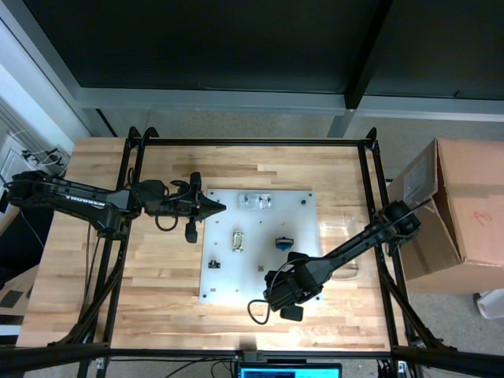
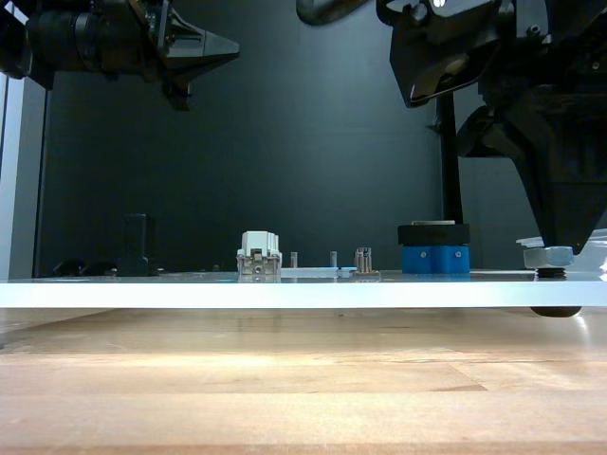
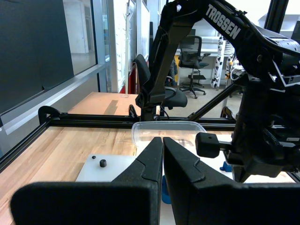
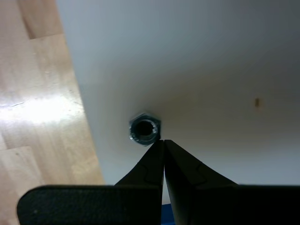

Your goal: Pick the M12 nut and place it on its threads and fasten

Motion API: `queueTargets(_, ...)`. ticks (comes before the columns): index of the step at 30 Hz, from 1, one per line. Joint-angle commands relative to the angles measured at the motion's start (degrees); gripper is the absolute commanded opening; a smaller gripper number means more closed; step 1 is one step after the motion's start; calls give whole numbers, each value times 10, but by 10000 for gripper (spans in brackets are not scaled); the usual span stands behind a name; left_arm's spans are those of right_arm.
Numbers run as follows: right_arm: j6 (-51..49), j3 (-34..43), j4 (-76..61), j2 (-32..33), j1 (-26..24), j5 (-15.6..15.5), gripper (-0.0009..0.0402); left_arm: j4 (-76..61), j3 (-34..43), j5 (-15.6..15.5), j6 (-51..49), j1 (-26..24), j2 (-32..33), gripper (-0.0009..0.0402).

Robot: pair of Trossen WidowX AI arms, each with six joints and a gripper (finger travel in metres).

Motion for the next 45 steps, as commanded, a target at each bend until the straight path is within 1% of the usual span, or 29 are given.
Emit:
queueTargets(1, -22, 0, 20, 1, 0, -78, 0, 0, 0, 0, 0, 0, 0, 0)
queueTargets(2, -37, 0, 22, 1, 0, -107, 0, 0, 0, 0, 0, 0, 0, 0)
queueTargets(3, -50, 0, 20, 1, 0, -127, 0, 0, 0, 0, 0, 0, 0, 0)
queueTargets(4, -57, 0, 14, 1, 1, -134, 0, 0, 0, 0, 0, 0, 0, 0)
queueTargets(5, -60, 0, 7, 0, 1, -131, 0, 0, 0, 0, 0, 0, 0, 0)
queueTargets(9, -58, 0, -11, -5, 1, -85, 0, 0, 0, 0, 0, 0, 0, 0)
queueTargets(12, -48, 0, -18, -7, 1, -42, 0, 0, 0, 0, 0, 0, 0, 0)
queueTargets(15, -27, 0, -26, -9, 1, 8, 0, 0, 0, 0, 0, 0, 0, 0)
queueTargets(17, -19, 0, -25, -9, 1, 31, 0, 0, 0, 0, 0, 0, 0, 0)
queueTargets(25, -14, -13, 5, -9, 3, 31, 0, 0, 0, 0, 0, 0, 0, 0)
queueTargets(27, -15, -17, 14, -9, 3, 17, 0, 0, 0, 0, 0, 0, 0, 0)
queueTargets(28, -19, -20, 25, -9, 3, -10, 0, 0, 0, 0, 0, 0, 0, 0)
queueTargets(29, -33, -23, 37, -9, 3, -53, 0, 0, 0, 0, 0, 0, 0, 0)
queueTargets(30, -52, -25, 49, -9, 3, -106, 0, 0, 0, 0, 0, 0, 0, 0)
queueTargets(31, -68, -26, 54, -9, 4, -144, 0, 0, 0, 0, 0, 0, 0, 0)
queueTargets(32, -75, -27, 51, -9, 5, -161, 0, 0, 0, 0, 0, 0, 0, 0)
queueTargets(33, -75, -27, 44, -9, 5, -160, 0, 0, 0, 0, 0, 0, 0, 0)
queueTargets(34, -74, -26, 35, -10, 5, -146, 0, 0, 0, 0, 0, 0, 0, 0)
queueTargets(38, -73, -13, -1, -12, 5, -68, 0, 0, 0, 0, 0, 0, 0, 0)
queueTargets(42, -70, -5, -14, -17, 5, -4, 0, 0, 0, 0, 0, 0, 0, 0)
queueTargets(45, -59, -5, -13, -19, 5, 35, 0, 0, 0, 0, 0, 0, 0, 0)
